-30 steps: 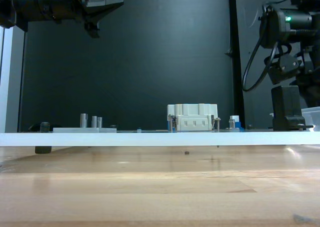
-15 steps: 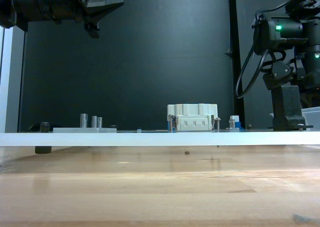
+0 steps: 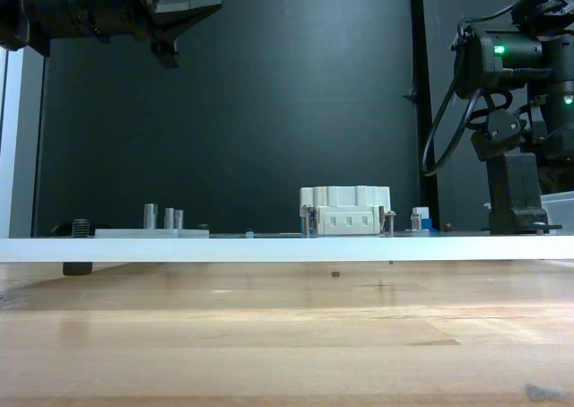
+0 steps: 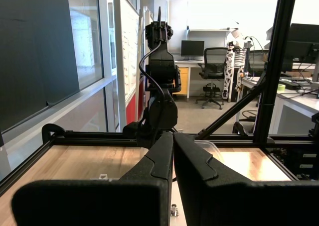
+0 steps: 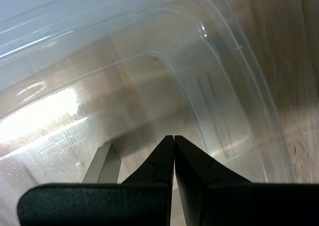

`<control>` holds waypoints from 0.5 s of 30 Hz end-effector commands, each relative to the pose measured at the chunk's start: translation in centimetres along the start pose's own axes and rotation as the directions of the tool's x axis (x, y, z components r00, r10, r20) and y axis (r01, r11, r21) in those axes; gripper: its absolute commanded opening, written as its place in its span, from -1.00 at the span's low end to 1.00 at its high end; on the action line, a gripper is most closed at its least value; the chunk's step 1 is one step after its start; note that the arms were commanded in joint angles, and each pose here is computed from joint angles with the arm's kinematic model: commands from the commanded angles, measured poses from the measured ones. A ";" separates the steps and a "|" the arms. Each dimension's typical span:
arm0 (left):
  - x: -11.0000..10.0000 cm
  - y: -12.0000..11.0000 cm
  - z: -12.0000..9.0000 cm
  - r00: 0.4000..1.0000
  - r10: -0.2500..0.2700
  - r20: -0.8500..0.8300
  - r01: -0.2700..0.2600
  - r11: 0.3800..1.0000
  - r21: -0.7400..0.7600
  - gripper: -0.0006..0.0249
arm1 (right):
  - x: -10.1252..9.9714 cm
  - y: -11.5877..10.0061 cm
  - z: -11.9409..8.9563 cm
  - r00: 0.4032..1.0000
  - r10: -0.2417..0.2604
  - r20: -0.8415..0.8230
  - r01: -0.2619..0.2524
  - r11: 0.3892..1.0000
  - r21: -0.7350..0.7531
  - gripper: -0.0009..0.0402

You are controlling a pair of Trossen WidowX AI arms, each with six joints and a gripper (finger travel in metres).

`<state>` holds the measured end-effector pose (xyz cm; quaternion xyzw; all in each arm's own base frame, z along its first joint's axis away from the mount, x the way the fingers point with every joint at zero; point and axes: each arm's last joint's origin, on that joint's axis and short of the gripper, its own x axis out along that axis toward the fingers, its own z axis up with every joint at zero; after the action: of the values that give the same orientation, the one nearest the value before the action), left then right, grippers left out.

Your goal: Pick the 16mm bar and place in it's hole on the taskboard

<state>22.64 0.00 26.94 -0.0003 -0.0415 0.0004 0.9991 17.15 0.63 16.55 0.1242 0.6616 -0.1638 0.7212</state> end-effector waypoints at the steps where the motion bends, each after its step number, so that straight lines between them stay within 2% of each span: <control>1: 0.0 0.0 0.0 1.000 0.000 0.000 0.000 1.000 0.000 -0.95 | 0.0 0.0 0.0 1.000 -0.001 0.002 0.001 1.000 -0.002 -0.96; 5: 0.0 0.0 0.0 1.000 0.000 0.000 0.000 1.000 0.000 -0.95 | -0.4 0.1 0.2 1.000 0.001 0.004 -0.001 1.000 -0.002 -0.96; 10: 0.0 0.0 0.0 1.000 0.000 0.000 0.000 1.000 0.000 -0.95 | -2.4 0.2 0.8 1.000 0.002 0.007 -0.002 1.000 -0.007 -0.96; 15: 0.0 0.0 0.0 1.000 0.000 0.000 0.000 1.000 0.000 -0.95 | -4.0 0.4 0.9 1.000 0.015 0.024 -0.013 0.997 -0.074 -0.96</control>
<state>22.64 0.00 26.94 -0.0003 -0.0417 0.0002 0.9991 17.91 0.82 20.32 0.1080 0.6570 -0.1453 0.7318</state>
